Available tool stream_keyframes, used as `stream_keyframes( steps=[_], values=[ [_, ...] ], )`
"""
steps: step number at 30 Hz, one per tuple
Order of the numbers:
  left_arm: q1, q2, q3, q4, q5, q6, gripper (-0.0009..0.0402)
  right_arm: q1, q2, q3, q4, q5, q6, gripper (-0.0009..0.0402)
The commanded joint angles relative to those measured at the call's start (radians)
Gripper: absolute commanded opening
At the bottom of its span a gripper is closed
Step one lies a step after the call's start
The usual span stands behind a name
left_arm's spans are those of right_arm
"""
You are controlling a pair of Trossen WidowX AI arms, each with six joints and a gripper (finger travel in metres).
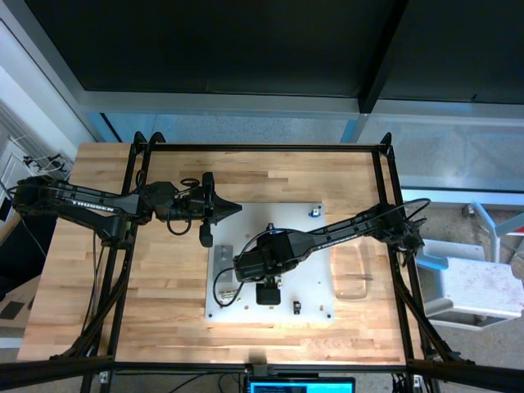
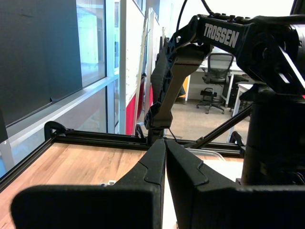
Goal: Pick the HAN10E connector and install in the HAN10E hub
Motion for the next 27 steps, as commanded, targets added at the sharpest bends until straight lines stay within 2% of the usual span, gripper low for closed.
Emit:
stream_keyframes(
  steps=[1,7,8,11,13,16,20,21,24,25,27],
  values=[
    [0.0,0.0,0.0,0.0,0.0,0.0,0.0,0.006,-0.043,-0.013,-0.002,0.025,0.014,0.0286],
    [0.0,0.0,0.0,0.0,0.0,0.003,0.0,0.012,-0.147,-0.088,0.057,0.037,0.023,0.0276],
    [0.0,0.0,0.0,0.0,0.0,0.003,0.0,0.013,-0.168,-0.108,0.078,0.053,0.023,0.0276],
    [0.0,0.0,0.0,0.003,0.0,0.002,0.0,0.013,-0.221,-0.164,0.129,0.074,0.027,0.0275],
    [0.0,-0.001,0.0,0.001,0.0,0.001,0.0,0.014,-0.252,-0.195,0.142,0.11,0.031,0.0275],
    [0.0,0.0,0.0,0.0,0.0,0.001,0.0,0.018,-0.304,-0.252,0.181,0.134,0.045,0.0275],
    [-0.002,0.002,0.0,-0.002,0.001,-0.008,0.0,0.026,-0.394,-0.374,0.297,0.135,0.073,0.0275],
    [-0.003,0.002,0.0,-0.011,0.008,-0.024,0.0,0.026,-0.422,-0.411,0.332,0.136,0.076,0.0275],
    [-0.003,0.002,0.009,-0.034,0.113,-0.037,0.0001,0.028,-0.491,-0.505,0.392,0.163,0.1,0.0275],
    [-0.004,0.002,0.016,-0.05,0.133,-0.037,0.0002,0.028,-0.509,-0.53,0.402,0.166,0.101,0.0275],
    [-0.019,0.002,0.039,-0.116,0.133,-0.037,0.0008,0.03,-0.546,-0.573,0.415,0.183,0.103,0.0275]
  ],
)
